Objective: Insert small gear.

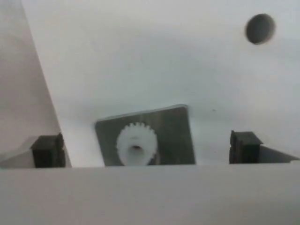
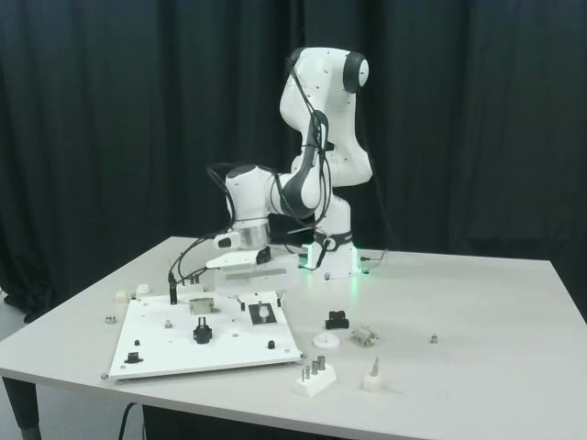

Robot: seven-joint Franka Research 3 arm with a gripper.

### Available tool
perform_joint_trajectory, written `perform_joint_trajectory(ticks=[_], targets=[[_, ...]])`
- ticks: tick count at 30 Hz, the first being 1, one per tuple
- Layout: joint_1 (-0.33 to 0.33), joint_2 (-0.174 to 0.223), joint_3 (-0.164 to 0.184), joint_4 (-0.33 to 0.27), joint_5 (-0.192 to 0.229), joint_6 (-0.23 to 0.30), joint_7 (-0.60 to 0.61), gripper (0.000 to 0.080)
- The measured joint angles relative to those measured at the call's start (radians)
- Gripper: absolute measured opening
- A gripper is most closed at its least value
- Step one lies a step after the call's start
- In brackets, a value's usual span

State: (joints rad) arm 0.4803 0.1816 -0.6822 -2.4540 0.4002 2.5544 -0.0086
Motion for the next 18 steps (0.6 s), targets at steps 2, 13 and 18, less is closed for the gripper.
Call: perform_joint_trajectory(ticks=[2,13,18], targets=[[0.000,-0.010,-0.012,0.002,-0.013,-0.006,0.008,0.0764],[0.000,-0.025,-0.054,0.011,-0.059,-0.012,0.077,0.0798],[-0.001,-0.023,-0.060,0.015,-0.059,-0.010,0.108,0.0798]])
